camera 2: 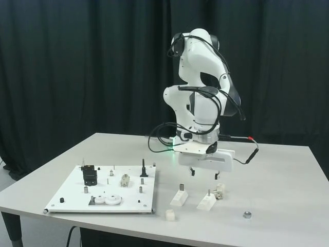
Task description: Pick round peg 2.
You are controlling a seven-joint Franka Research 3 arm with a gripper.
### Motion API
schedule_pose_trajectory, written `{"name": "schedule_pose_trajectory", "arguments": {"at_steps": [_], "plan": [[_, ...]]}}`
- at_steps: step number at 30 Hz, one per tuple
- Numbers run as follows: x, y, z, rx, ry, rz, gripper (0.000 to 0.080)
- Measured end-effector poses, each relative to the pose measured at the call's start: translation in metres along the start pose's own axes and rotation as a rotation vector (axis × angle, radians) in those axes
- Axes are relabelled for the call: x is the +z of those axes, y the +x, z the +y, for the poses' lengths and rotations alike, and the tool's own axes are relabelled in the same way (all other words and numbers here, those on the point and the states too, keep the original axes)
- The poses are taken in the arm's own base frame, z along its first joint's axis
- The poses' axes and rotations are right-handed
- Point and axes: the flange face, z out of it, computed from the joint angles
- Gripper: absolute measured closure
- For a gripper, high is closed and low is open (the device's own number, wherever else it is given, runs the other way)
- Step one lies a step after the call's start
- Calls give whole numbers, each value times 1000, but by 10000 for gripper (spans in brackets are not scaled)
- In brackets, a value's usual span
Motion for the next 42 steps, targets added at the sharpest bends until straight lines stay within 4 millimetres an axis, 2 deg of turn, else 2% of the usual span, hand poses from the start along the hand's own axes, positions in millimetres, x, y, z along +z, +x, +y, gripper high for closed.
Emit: {"name": "schedule_pose_trajectory", "arguments": {"at_steps": [3,4,6,31,42], "plan": [[4,-1,2,-1,-8,-4,104],[5,-2,2,-1,-11,-5,34],[9,-3,4,-1,-17,-8,10],[62,-29,10,19,10,5,3],[74,-33,10,32,36,20,3]]}}
